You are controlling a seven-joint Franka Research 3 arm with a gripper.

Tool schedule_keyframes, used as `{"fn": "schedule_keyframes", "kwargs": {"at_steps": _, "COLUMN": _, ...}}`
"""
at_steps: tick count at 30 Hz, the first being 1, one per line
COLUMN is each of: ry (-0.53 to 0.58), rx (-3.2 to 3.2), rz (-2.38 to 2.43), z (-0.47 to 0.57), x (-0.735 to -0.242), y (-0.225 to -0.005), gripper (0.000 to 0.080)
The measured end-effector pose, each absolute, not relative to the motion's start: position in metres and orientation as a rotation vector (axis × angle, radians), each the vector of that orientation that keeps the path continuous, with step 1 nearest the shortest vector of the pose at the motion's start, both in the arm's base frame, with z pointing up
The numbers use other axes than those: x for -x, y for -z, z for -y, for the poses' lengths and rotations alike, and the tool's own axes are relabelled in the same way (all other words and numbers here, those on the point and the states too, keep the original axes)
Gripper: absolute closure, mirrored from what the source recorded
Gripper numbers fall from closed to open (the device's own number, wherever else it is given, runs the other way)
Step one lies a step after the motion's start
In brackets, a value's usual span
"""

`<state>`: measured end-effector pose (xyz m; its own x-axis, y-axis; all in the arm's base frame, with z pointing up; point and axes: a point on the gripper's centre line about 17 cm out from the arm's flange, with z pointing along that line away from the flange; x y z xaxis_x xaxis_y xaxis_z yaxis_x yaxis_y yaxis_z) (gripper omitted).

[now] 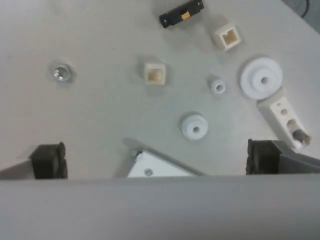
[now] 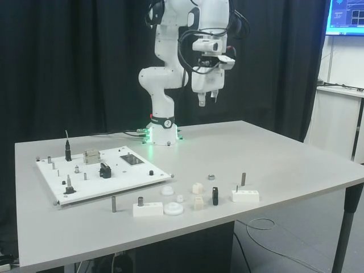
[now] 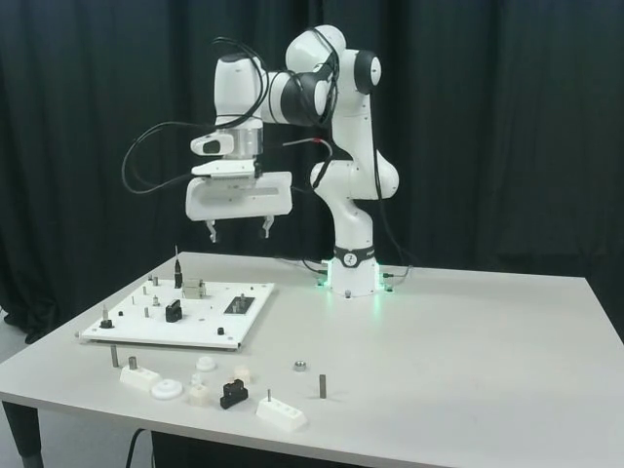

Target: Pick D-SUB.

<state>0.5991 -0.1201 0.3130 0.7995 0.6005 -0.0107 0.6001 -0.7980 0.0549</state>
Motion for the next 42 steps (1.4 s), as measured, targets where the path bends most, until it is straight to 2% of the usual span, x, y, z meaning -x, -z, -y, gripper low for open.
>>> {"fn": "schedule_keyframes", "kwargs": {"at_steps": 16, "ry": 0.039, "rx": -2.792, "rz": -1.318, "z": 0.131, "x": -0.631, "y": -0.276, "gripper": 0.0003}}
{"fn": "schedule_keyframes", "kwargs": {"at_steps": 42, "ry": 0.057, "rx": -2.756, "rz": -1.500, "z": 0.124, "x": -0.660, "y": -0.206, "gripper": 0.0003}}
